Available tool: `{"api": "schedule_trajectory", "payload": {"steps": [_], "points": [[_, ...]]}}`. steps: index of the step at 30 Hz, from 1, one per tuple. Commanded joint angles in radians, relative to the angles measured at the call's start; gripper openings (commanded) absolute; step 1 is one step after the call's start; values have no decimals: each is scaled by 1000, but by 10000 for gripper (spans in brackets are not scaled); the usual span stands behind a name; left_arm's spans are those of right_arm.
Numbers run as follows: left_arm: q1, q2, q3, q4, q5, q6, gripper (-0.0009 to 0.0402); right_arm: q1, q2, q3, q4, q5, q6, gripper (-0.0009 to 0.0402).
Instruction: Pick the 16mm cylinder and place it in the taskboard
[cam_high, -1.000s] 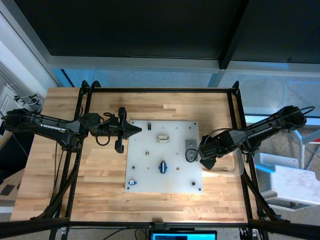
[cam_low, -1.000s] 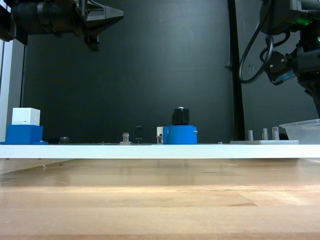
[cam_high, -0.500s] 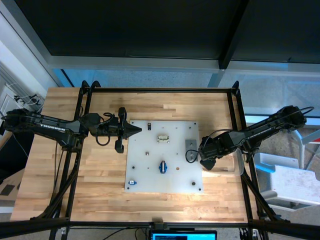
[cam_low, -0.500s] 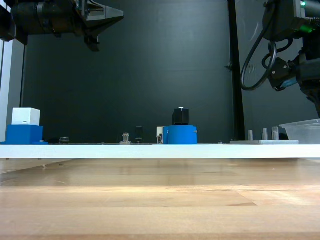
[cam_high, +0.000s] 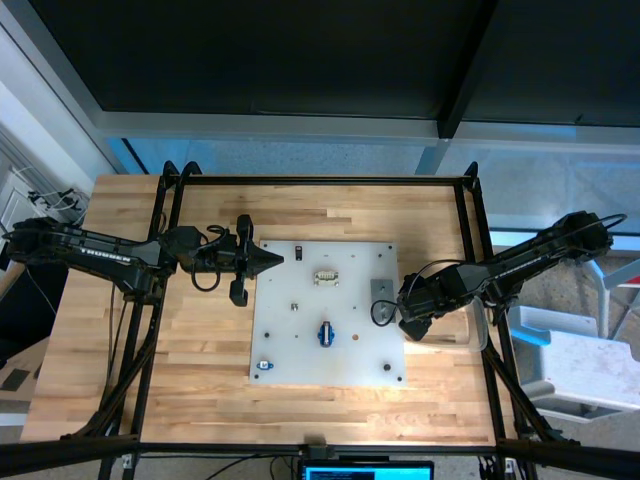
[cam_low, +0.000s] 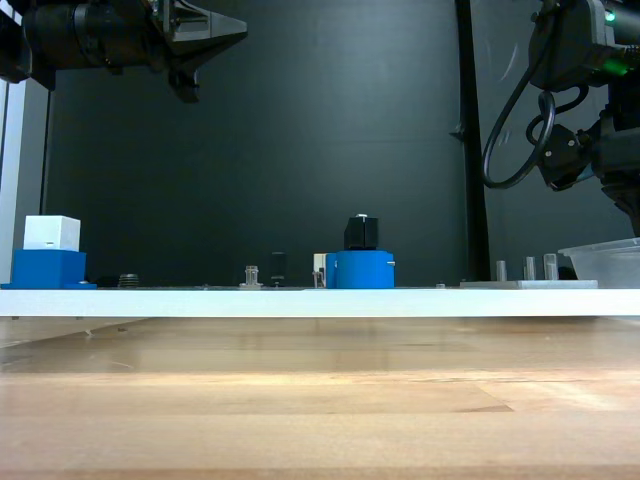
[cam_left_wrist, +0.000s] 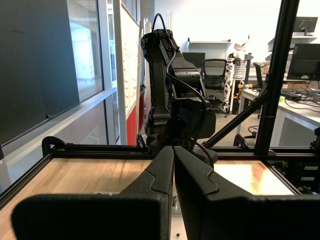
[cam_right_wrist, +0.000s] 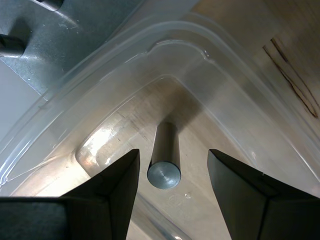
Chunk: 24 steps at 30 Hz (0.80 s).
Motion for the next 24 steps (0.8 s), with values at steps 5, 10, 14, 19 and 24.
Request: {"api": "schedule_trajectory", "payload": {"steps": [5,10,14,19,24], "points": [[0,0,0,0,0,0,0,0,0,0,2,0,0,142],[0,0,0,0,0,0,0,0,0,0,7,0,0,118],[0,0,0,0,0,0,0,0,0,0,9,0,0,100],[0,0,0,0,0,0,0,0,0,0,11,-1,0,78],[0,0,0,0,0,0,0,0,0,0,13,-1,0,58]]}}
